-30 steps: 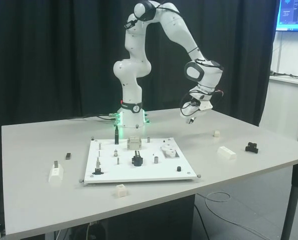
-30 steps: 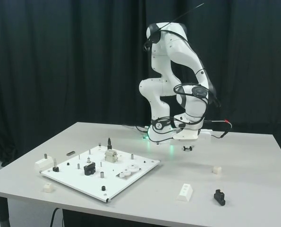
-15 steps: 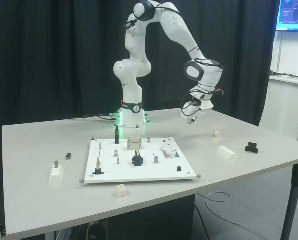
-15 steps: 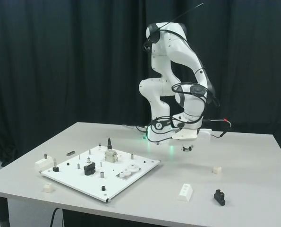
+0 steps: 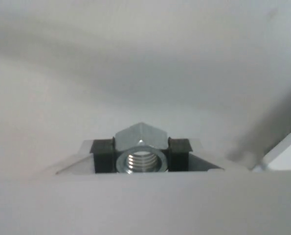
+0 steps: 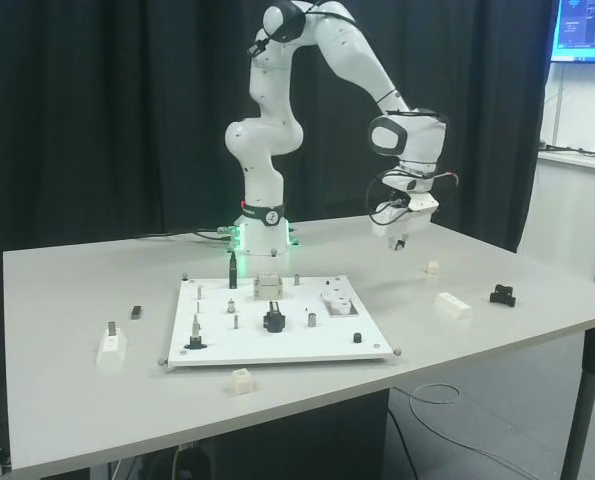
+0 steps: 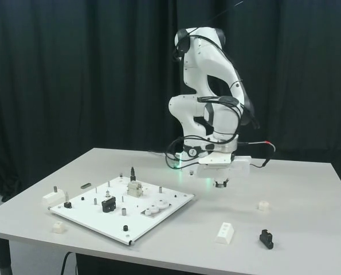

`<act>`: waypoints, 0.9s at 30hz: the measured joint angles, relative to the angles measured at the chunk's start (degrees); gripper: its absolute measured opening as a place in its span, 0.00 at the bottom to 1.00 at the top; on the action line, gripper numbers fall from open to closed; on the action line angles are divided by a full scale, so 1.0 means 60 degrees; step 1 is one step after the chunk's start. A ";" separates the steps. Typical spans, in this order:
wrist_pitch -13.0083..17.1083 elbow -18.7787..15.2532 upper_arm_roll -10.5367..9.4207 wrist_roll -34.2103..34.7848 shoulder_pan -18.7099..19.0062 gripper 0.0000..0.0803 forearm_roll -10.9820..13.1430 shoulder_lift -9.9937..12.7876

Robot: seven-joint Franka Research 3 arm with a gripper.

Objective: Place bolt 4.

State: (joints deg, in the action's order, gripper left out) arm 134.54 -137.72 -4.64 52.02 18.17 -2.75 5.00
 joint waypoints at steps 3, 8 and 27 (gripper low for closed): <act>0.0283 0.0262 0.0135 -0.0251 -0.0154 0.28 -0.0044 0.0201; 0.0582 0.0804 0.0329 -0.0764 -0.0380 0.28 -0.0045 0.0689; 0.0351 0.2654 0.0922 -0.1415 -0.0499 0.28 -0.0063 0.2656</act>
